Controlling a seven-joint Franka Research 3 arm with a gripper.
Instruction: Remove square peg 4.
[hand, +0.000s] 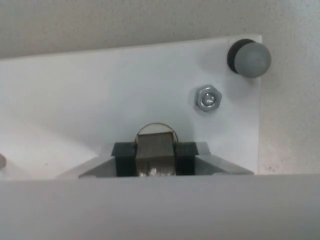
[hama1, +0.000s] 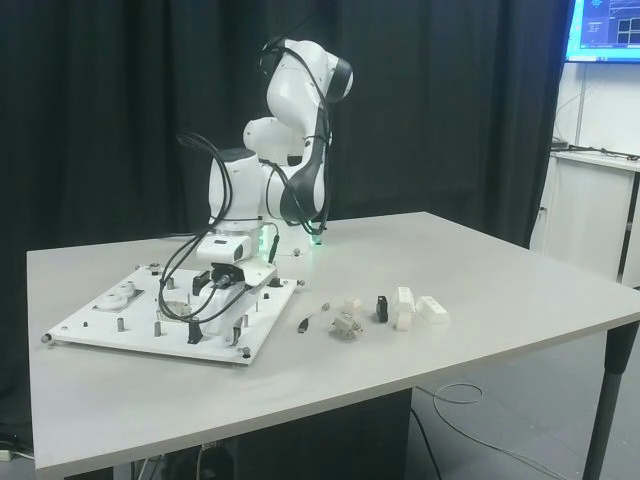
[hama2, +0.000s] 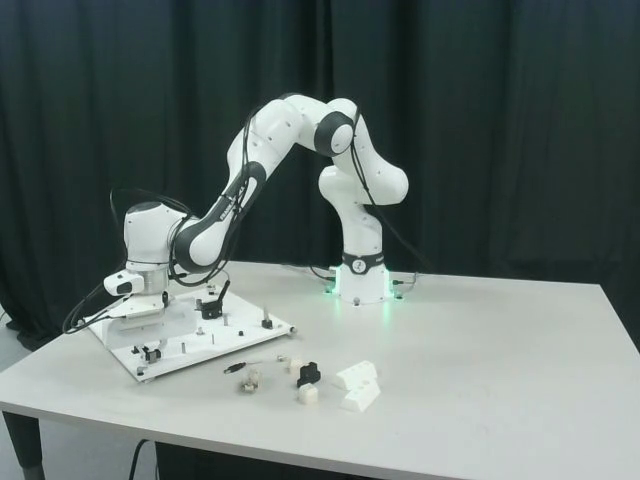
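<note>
White is the assembly board (hama1: 120, 325) that lies flat on the grey bench (hama1: 480, 340), toward the corner far from the arm's base (hama2: 362, 283), with its edges skewed against the bench edges. The end effector (hand: 155, 162) is low over the middle of this board, and in the wrist view its two black fingertips (hand: 123, 159) are pinching a grey square peg (hand: 155, 152) from both sides. The peg stands upright, long axis pointing straight up from the board, and a thin round outline shows on the board just behind its top. Near it on the board are a hexagonal nut (hand: 208, 98) and, at the board's corner, a grey ball-headed stud (hand: 251, 58) with a black collar; that corner's edge runs close beside the grasp, with bare bench beyond it. No writing can be read on the board or peg. Beside the board, a cluster of small loose white blocks (hama1: 418, 307) and a black piece (hama1: 381, 308) sit near the middle of the bench, well apart from the end effector, and the far half of the bench offers open room.
</note>
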